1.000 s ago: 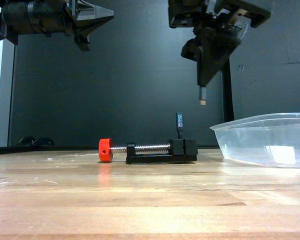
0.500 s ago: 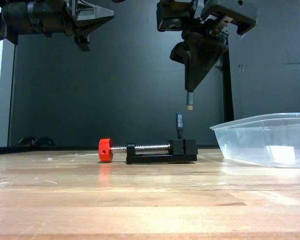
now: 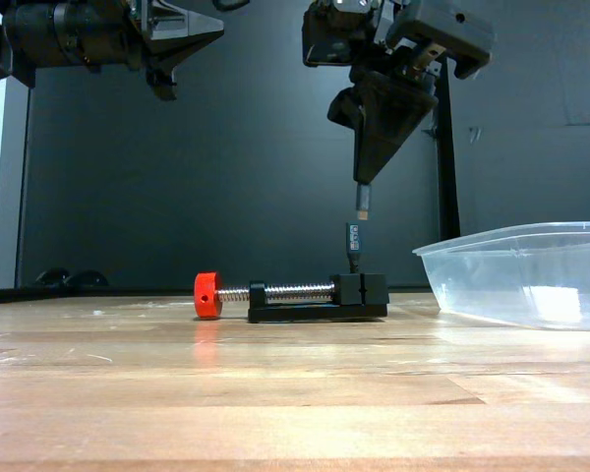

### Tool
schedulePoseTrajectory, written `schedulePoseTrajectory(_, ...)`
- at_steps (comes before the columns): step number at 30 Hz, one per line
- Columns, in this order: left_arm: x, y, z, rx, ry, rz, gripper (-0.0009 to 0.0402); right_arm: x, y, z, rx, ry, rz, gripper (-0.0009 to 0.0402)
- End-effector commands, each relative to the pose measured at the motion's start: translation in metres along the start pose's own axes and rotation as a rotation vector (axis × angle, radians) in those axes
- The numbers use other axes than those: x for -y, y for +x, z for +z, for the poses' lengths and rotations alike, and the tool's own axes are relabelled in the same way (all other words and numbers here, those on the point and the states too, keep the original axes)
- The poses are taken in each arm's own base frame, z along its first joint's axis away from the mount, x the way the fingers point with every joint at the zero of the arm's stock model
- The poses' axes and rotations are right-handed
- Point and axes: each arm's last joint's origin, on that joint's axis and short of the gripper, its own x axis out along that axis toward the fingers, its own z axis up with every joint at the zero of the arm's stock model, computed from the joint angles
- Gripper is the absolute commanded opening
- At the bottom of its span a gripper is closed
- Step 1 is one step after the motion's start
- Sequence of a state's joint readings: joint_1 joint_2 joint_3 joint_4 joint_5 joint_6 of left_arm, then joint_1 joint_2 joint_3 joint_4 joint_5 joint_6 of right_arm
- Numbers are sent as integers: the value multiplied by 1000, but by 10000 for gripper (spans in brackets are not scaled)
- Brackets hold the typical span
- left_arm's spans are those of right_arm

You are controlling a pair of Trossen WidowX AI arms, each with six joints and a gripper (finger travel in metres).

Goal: Pick the usb-c connector and install on the hub

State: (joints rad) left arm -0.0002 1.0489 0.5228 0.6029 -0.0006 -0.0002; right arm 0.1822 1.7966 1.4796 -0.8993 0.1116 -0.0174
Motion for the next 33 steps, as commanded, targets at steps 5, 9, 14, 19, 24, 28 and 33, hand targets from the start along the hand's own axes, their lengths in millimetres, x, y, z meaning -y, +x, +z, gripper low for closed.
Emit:
schedulePoseTrajectory(5,0,0,0,0,0,0,0,-1,4,-3,-9,-1,1,0)
schedulePoseTrajectory(9,0,0,0,0,0,0,0,-1,6,-4,-10,-1,1,0)
schedulePoseTrajectory(14,0,0,0,0,0,0,0,-1,7,-3,0,0,1,0)
schedulePoseTrajectory(19,0,0,0,0,0,0,0,-1,7,-2,11,2,1,0)
schedulePoseTrajectory(24,0,0,0,0,0,0,0,-1,9,-3,11,2,1,0)
schedulePoseTrajectory(28,0,0,0,0,0,0,0,-1,10,-5,6,1,1,0)
schedulePoseTrajectory(33,0,0,0,0,0,0,0,-1,11,-4,10,2,1,0)
